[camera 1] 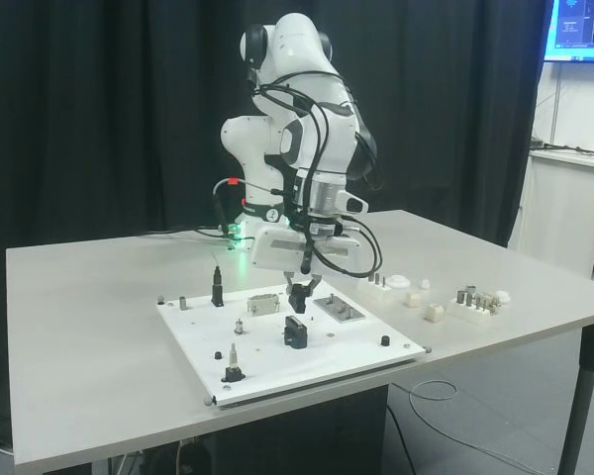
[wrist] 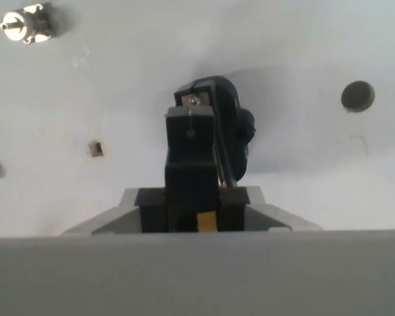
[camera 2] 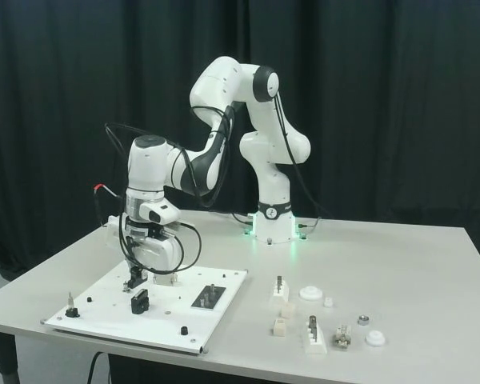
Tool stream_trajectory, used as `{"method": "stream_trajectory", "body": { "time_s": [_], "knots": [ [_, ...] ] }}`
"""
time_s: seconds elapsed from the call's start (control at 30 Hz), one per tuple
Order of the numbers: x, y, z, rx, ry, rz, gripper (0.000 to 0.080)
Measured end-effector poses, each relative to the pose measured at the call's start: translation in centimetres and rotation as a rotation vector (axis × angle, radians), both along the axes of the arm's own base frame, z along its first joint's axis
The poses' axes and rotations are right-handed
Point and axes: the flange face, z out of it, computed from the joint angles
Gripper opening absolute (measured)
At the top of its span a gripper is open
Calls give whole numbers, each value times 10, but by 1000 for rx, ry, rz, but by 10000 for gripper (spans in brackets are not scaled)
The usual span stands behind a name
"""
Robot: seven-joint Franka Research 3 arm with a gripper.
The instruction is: Place D-SUB.
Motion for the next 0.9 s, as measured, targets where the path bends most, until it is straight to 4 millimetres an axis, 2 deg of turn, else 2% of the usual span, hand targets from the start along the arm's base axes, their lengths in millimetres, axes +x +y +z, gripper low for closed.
{"method": "stream_trajectory", "body": {
  "time_s": [0.47,0.9],
  "knots": [
    [1,3,1,2,1,4,155],
    [3,7,11,2,-12,11,155]
  ]
}}
